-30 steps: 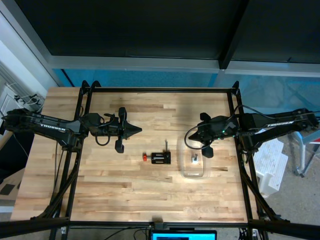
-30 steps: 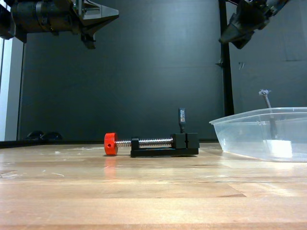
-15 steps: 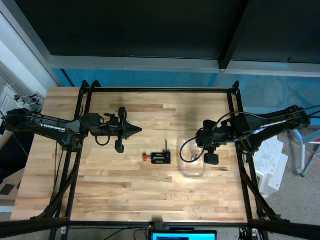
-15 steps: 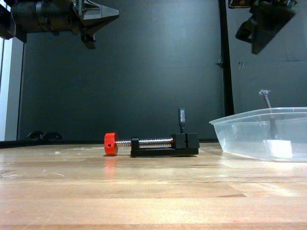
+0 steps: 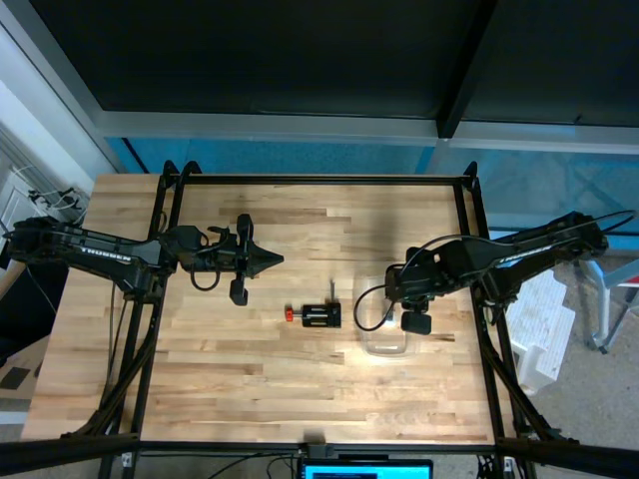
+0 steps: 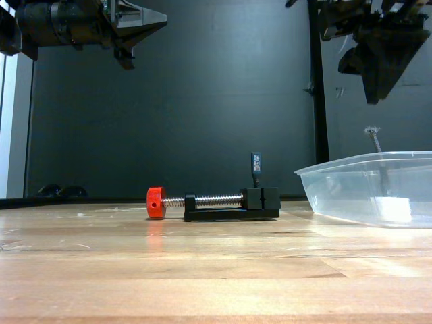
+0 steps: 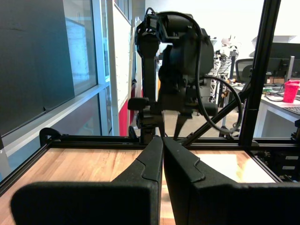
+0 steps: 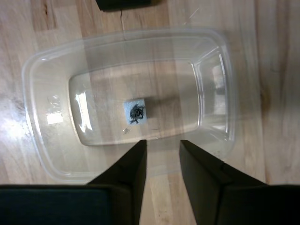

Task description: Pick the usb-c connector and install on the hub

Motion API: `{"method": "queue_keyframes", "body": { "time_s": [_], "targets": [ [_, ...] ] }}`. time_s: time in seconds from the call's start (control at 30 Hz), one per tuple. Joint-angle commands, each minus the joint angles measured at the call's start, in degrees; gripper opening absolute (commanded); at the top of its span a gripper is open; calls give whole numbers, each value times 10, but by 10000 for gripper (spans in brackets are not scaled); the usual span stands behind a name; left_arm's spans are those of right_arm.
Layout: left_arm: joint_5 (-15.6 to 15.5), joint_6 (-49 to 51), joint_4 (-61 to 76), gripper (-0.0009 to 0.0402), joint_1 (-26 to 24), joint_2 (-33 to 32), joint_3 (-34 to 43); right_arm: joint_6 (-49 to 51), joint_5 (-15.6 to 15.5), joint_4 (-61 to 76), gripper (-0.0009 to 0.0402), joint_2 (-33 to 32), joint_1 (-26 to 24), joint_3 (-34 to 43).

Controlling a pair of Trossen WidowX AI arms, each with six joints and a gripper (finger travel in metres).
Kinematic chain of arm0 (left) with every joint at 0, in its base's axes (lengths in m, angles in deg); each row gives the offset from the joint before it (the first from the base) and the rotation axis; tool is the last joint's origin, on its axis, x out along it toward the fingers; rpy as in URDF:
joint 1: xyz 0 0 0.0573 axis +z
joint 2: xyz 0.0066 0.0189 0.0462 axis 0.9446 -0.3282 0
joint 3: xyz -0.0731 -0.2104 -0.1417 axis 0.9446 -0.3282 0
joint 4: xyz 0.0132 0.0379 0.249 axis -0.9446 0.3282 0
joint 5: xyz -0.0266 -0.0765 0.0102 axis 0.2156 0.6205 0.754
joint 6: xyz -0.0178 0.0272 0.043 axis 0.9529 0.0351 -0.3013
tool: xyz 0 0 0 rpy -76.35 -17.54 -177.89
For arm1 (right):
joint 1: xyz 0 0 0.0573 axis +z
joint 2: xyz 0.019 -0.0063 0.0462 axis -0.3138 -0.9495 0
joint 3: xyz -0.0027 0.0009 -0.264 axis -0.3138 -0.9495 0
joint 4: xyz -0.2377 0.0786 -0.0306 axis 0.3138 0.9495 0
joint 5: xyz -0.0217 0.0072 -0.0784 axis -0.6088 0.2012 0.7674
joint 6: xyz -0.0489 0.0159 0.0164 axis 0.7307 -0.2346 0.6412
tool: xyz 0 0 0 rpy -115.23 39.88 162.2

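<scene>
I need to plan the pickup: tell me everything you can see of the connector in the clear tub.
The connector is a small pale square block with a thin dark stem that rises, tilted, above the rim in the low view. It sits free on the floor of the clear plastic tub, near its middle, touching nothing else. The open right claw hangs above it, apart; the shut left claw is raised over the table's left side.

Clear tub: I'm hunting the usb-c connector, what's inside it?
Only the connector, lying free on the tub floor; its underside is hidden. Right pincer hovers open above it; left pincer is shut, high over the left of the table.
</scene>
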Motion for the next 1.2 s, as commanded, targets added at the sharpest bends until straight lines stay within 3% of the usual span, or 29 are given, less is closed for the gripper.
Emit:
{"method": "queue_keyframes", "body": {
  "time_s": [0.03, 0.57, 1.2],
  "targets": [
    [0, 0, 0, 0, 0, 0, 0, 0, -2, -12, 129, -19, 5, -5],
    [0, 0, 0, 0, 0, 0, 0, 1, 1, -99, 198, -57, 28, -57],
    [0, 0, 0, 0, 0, 0, 0, 7, 1, -181, 188, -78, 37, -113]
  ]
}}
